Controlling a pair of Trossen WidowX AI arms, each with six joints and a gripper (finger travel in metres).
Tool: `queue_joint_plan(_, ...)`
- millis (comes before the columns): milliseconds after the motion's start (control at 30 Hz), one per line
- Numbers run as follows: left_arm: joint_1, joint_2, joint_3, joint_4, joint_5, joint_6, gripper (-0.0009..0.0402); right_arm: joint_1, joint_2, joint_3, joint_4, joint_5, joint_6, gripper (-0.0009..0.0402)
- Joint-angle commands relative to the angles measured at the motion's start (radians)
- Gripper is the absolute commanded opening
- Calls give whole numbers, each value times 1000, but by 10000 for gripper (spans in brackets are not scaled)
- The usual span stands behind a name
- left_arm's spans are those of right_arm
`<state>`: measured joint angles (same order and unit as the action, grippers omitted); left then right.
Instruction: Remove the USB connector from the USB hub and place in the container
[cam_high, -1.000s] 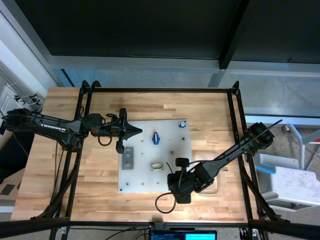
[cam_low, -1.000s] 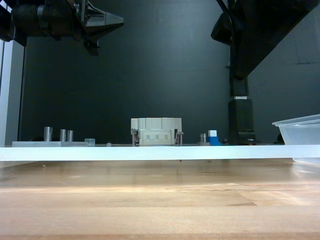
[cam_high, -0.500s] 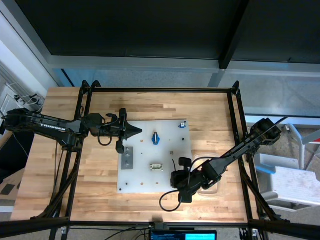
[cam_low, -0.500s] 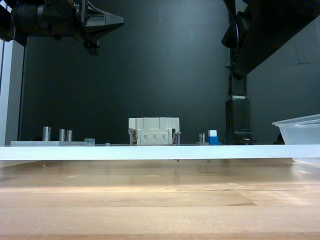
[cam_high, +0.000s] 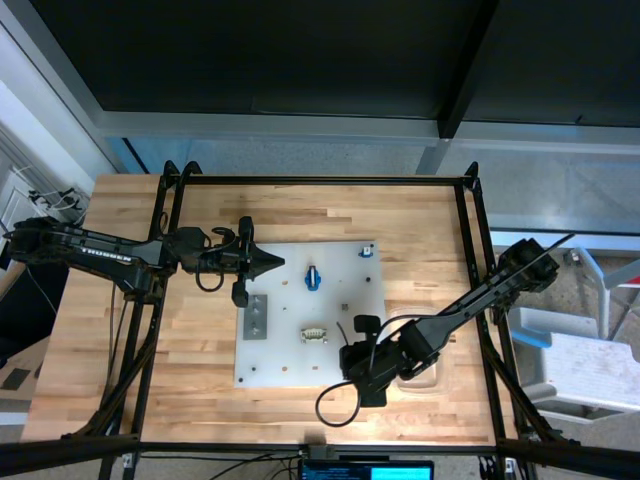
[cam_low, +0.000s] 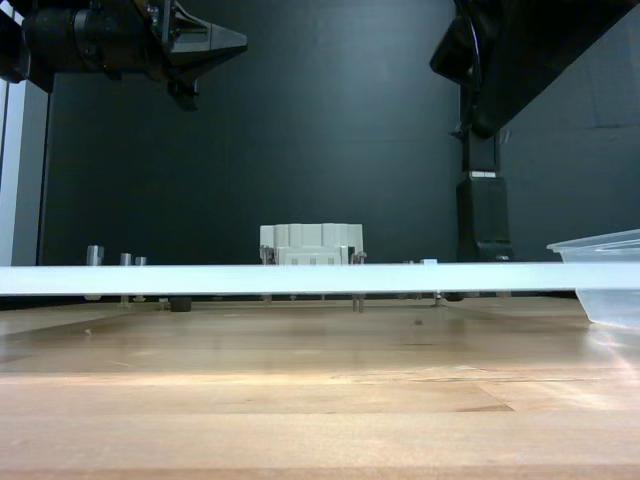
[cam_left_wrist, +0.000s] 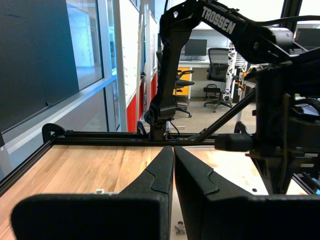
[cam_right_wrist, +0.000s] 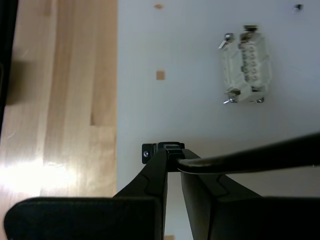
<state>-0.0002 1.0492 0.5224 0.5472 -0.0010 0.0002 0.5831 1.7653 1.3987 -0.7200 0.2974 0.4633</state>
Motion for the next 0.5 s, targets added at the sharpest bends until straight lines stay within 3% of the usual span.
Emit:
queue_joint_plan(33,0,0,0,0,0,0,1,-8,32,37,-17,-39,-37,0)
queue_joint_plan(300,0,0,0,2,0,0,1,-26,93,113,-80,-109,-113,0)
queue_joint_plan(500,0,0,0,0,0,0,1,-30,111,154,-132,-104,-127,0)
